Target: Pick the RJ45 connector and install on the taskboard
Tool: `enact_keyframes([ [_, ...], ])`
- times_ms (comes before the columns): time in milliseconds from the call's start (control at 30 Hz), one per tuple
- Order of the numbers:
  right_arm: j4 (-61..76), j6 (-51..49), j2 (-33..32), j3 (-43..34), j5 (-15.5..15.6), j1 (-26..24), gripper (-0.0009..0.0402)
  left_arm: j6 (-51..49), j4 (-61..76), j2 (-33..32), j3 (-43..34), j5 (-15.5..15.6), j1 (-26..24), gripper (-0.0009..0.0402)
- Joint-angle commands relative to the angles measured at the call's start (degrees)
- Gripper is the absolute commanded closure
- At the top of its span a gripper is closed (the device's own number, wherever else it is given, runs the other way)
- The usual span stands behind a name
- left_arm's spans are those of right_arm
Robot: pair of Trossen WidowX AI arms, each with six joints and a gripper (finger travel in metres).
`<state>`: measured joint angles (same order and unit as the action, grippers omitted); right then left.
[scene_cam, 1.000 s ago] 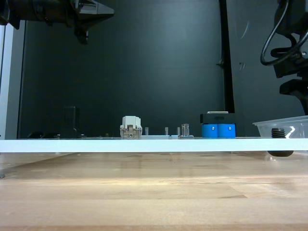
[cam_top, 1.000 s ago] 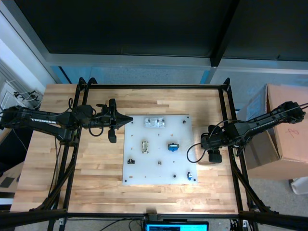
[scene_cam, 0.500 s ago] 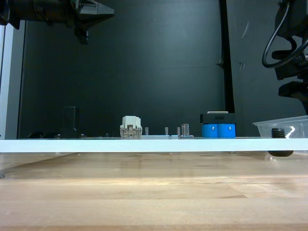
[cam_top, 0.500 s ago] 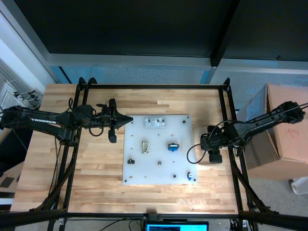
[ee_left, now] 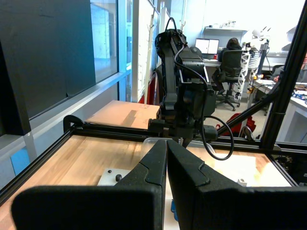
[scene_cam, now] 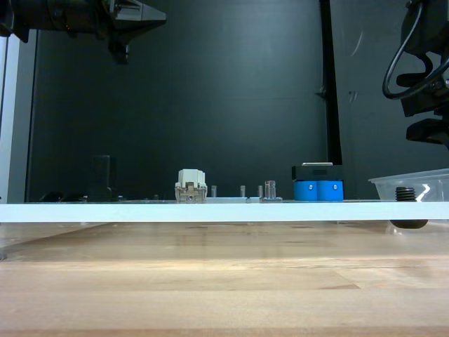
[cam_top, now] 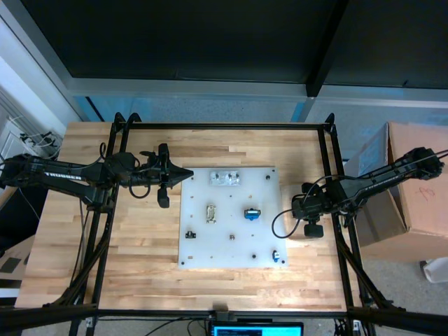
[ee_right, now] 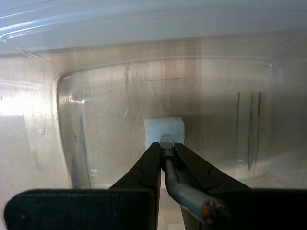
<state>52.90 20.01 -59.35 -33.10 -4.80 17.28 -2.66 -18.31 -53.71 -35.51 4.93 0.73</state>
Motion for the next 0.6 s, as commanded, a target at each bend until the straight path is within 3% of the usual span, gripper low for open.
enact_keyframes([
  [33,0.13,-0.04,0.02,-0.26,0.09,0.0,0.0387,0.0,-0.02,-0.02,0.0,0.0,0.02,0.0393],
  [600,9.79,-1.7,0.87,-12.41,-0.22,0.2,0.0393,0.0,-0.02,-0.02,0.0,0.0,0.02,0.0393],
])
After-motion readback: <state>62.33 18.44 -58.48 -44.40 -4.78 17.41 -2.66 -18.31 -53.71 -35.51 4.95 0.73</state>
